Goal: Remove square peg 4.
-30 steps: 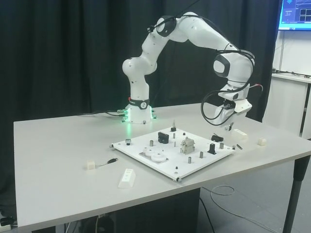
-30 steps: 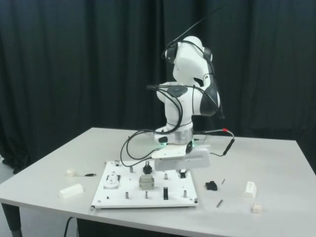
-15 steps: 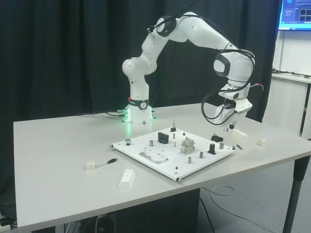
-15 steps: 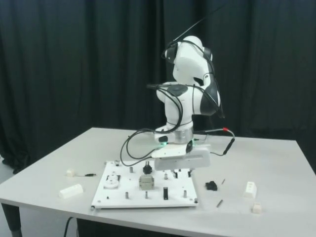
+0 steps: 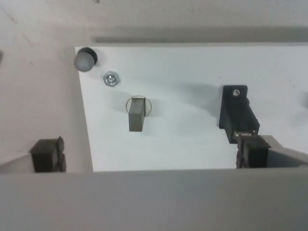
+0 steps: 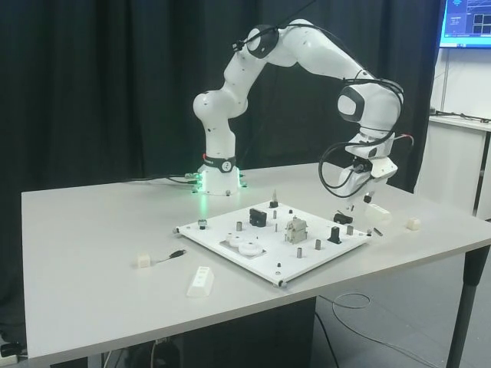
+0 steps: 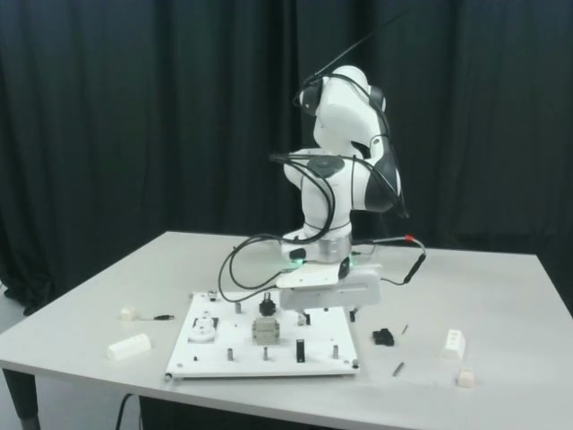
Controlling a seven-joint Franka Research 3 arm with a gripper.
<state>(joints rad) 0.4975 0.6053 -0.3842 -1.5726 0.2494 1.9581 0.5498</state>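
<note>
gripper [image 5: 149,153] spread wide — above square peg [image 5: 136,114]; not touching

Grey square peg [image 5: 136,114] stands upright in the white board [image 5: 187,86].

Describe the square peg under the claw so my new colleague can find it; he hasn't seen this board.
Start at the white board and go to its corner with the round grey foot. Past the hex nut stands the grey square peg: upright and blocky, unlike the flat nut.
</note>
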